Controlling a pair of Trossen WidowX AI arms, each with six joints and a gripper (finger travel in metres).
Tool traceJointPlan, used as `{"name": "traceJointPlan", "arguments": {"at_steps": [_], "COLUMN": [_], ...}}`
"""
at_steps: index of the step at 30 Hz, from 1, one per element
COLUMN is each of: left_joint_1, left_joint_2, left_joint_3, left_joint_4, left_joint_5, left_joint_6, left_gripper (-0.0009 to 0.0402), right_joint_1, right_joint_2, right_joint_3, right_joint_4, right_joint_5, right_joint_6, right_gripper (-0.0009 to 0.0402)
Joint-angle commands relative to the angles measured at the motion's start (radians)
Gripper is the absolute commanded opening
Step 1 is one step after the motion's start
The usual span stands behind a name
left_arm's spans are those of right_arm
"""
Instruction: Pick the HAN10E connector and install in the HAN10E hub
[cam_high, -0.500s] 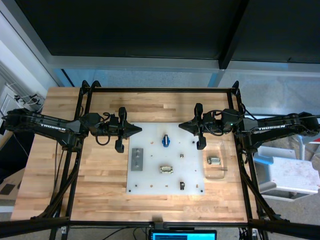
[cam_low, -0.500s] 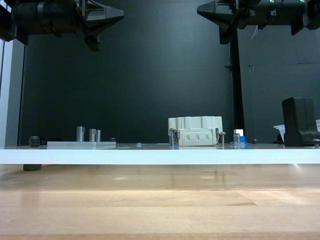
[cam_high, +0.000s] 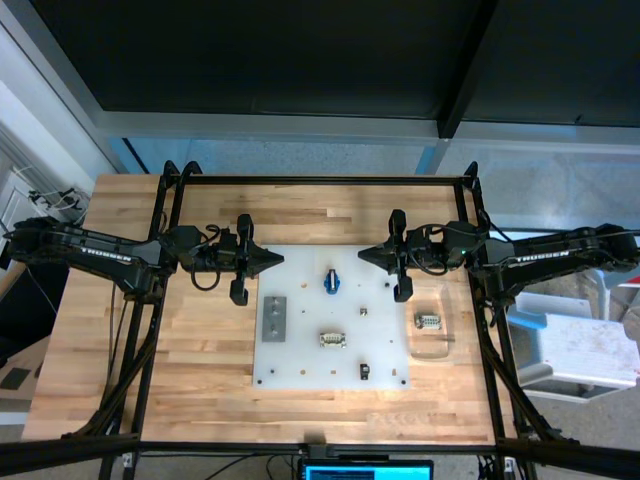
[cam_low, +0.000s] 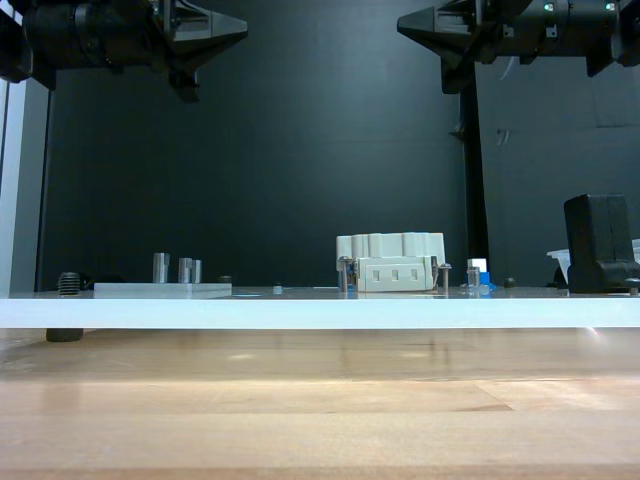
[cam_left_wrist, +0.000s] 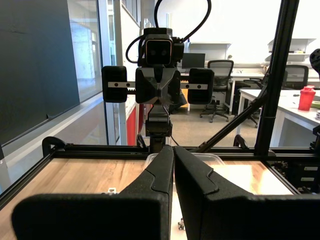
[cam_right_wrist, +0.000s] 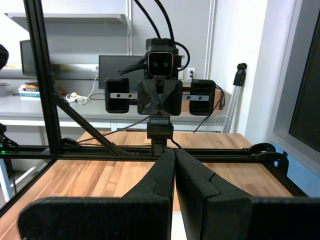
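The right gripper (cam_high: 362, 250) hangs high over the white board (cam_high: 300, 370), fingers pressed together, holding nothing. The left gripper (cam_high: 280, 259) faces it, likewise closed and empty. The HAN10E connector (cam_high: 428, 320) lies in a clear tray (cam_high: 432, 352) beside the board. The HAN10E hub (cam_high: 333, 340) stands on the board.

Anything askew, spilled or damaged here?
Nothing stands out. HAN10E connector lies in a clear tray right of the board, HAN10E hub sits square on it; left hand and right hand hang shut, high above.
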Motion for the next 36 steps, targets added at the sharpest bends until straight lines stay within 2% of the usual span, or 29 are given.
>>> {"name": "traceJointPlan", "arguments": {"at_steps": [1, 4, 7, 12, 14, 19, 30, 36], "left_joint_1": [0.0, 0.0, 0.0, 0.0, 0.0, 0.0, 0.0, 0.0], "left_joint_2": [0.0, 0.0, 0.0, 0.0, 0.0, 0.0, 0.0, 0.0], "left_joint_3": [0.0, 0.0, 0.0, 0.0, 0.0, 0.0, 0.0, 0.0], "left_joint_4": [0.0, 0.0, 0.0, 0.0, 0.0, 0.0, 0.0, 0.0], "left_joint_5": [0.0, 0.0, 0.0, 0.0, 0.0, 0.0, 0.0, 0.0], "left_joint_6": [0.0, 0.0, 0.0, 0.0, 0.0, 0.0, 0.0, 0.0], "left_gripper": [0.0, 0.0, 0.0, 0.0, 0.0, 0.0, 0.0, 0.0], "right_joint_1": [0.0, 0.001, 0.002, 0.003, 0.003, 0.014, 0.047, 0.077], "right_joint_2": [0.0, 0.0, -0.001, 0.003, 0.011, 0.037, 0.16, 0.211], "right_joint_3": [0.0, 0.012, 0.068, 0.213, 0.276, 0.407, 0.631, 0.697], "right_joint_4": [0.0, -0.01, -0.116, -0.451, -0.601, -0.905, -1.442, -1.627], "right_joint_5": [0.0, 0.001, 0.003, 0.007, 0.023, 0.02, 0.02, 0.02], "right_joint_6": [0.005, 0.036, 0.035, 0.034, 0.034, 0.038, 0.056, 0.071], "right_gripper": [0.0, 0.0, 0.0, 0.0, 0.0, 0.0, 0.0, 0.0]}}
